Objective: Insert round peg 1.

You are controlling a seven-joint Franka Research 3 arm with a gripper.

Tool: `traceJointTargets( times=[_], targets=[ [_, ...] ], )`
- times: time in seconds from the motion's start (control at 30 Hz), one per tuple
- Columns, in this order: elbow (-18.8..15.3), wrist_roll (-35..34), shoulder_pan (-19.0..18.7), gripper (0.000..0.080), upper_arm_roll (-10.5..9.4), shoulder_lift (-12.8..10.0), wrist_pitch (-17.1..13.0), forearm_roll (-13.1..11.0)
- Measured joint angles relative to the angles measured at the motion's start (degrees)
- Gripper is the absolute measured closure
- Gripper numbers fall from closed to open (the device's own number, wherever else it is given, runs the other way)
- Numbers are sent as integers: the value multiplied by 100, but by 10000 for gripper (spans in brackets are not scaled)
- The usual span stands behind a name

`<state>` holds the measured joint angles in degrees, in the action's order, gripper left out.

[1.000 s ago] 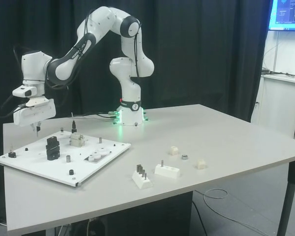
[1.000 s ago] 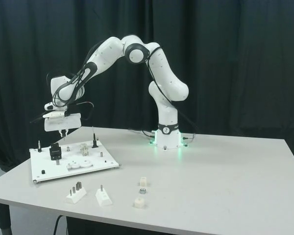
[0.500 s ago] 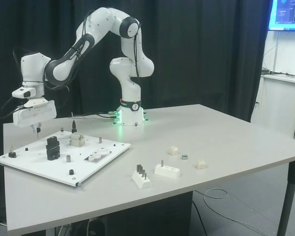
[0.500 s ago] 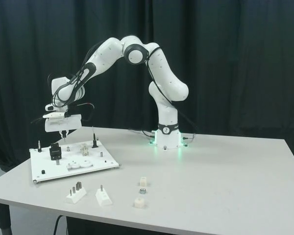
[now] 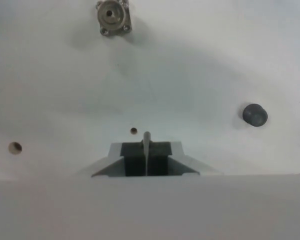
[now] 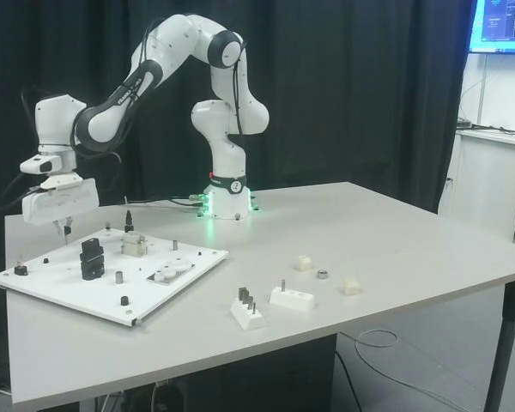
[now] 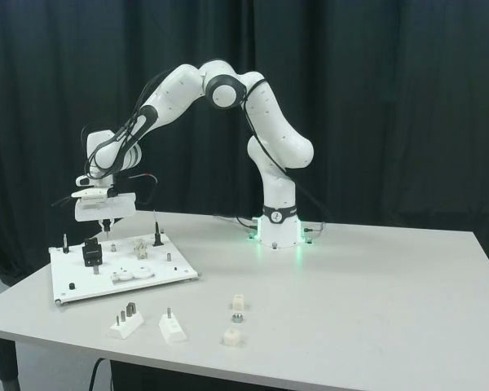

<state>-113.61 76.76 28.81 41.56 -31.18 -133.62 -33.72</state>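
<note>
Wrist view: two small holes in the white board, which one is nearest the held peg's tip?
The hole right beside the peg tip; the other hole sits far off to the side.

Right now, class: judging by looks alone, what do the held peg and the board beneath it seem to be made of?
The peg looks like metal: slim, grey, with a dull sheen along its shaft. It is pinched in the gripper. The board looks like matte white plastic or painted sheet; its flat, even surface with small drilled holes leaves that open.
</note>
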Motion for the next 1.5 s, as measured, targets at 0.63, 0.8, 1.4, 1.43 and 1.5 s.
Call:
traceJointTargets(
  times=[0.63,0.8,1.4,1.43,1.5],
  targets=[
    [0,223,24,786,0,-165,-69,-309],
    [0,248,32,786,0,-193,-72,-349],
    [0,382,82,786,0,-287,-78,-464],
    [0,384,83,786,0,-289,-78,-470],
    [0,388,85,786,0,-293,-78,-489]
  ],
)
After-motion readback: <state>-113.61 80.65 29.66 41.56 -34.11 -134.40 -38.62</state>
